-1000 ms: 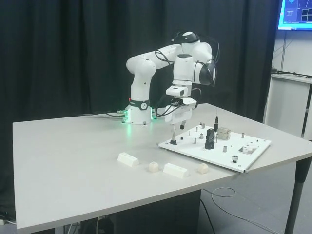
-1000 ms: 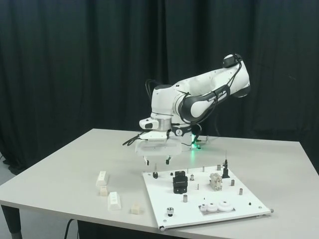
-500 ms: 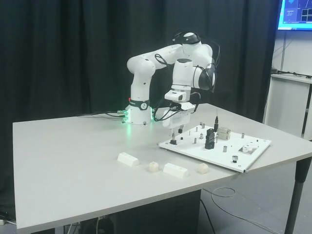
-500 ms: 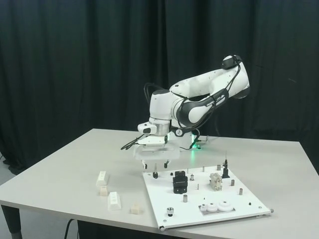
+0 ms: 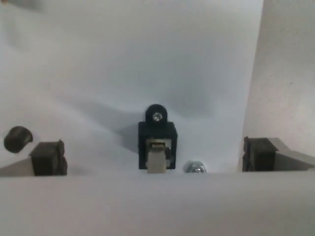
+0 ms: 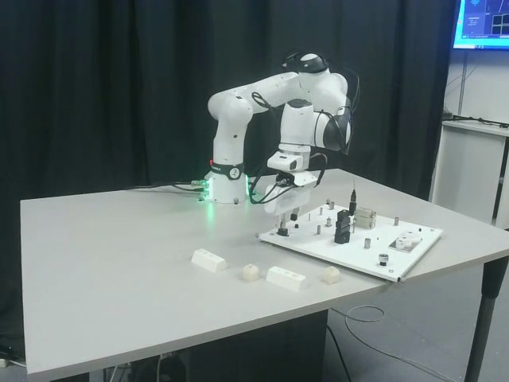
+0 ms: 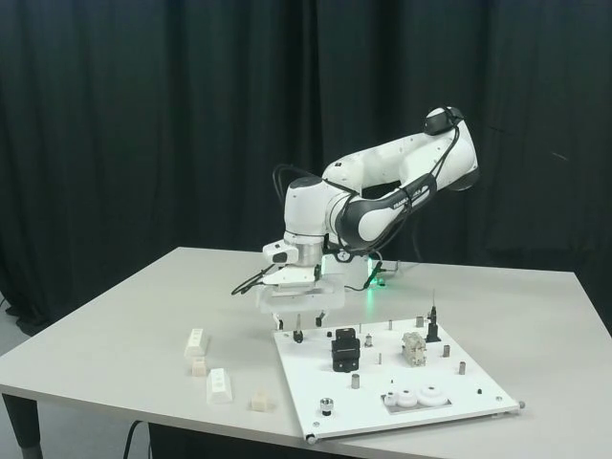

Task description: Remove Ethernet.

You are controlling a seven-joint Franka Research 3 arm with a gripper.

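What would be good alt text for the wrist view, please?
A small black socket with a grey plug in it stands on a white board, midway between the two open gripper fingers.

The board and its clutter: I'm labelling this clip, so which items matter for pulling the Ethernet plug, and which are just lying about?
For the job:
- gripper
- Ethernet plug
- black socket
- white board

Lying about:
- four white blocks
- white gears
- upright pins

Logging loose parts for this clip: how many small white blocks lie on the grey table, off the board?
4, in a row in front of the white board: long block, small block, long block, small block.
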